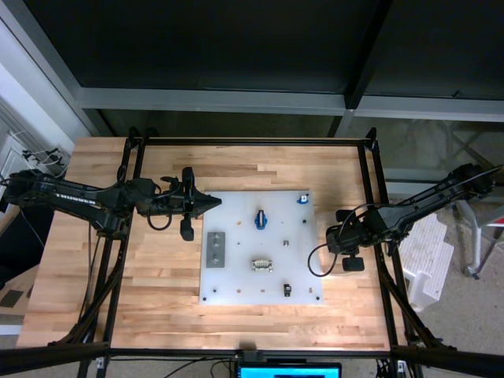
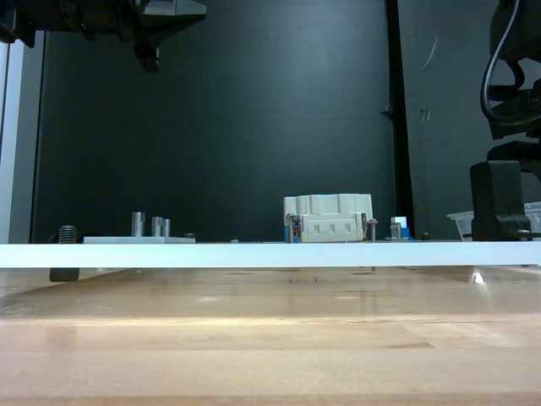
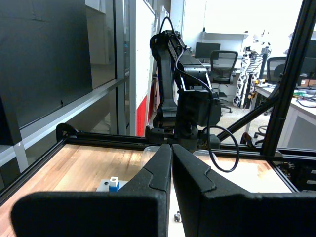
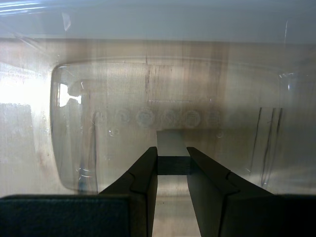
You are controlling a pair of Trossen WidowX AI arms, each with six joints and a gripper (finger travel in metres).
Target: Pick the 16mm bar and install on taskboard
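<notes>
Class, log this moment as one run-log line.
left gripper: shut, raised over far-left edge of task board | right gripper: shut on 16mm bar, over clear tray

16mm bar (image 4: 171, 141) partly behind right gripper (image 4: 172, 154)

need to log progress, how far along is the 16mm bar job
Done: the right claw is shut on the grey metal 16mm bar, over a clear plastic tray right of the white taskboard. In hand: the bar, clear of any seat. To do: seating it. The left claw, shut, hovers above the board's far left corner.
</notes>
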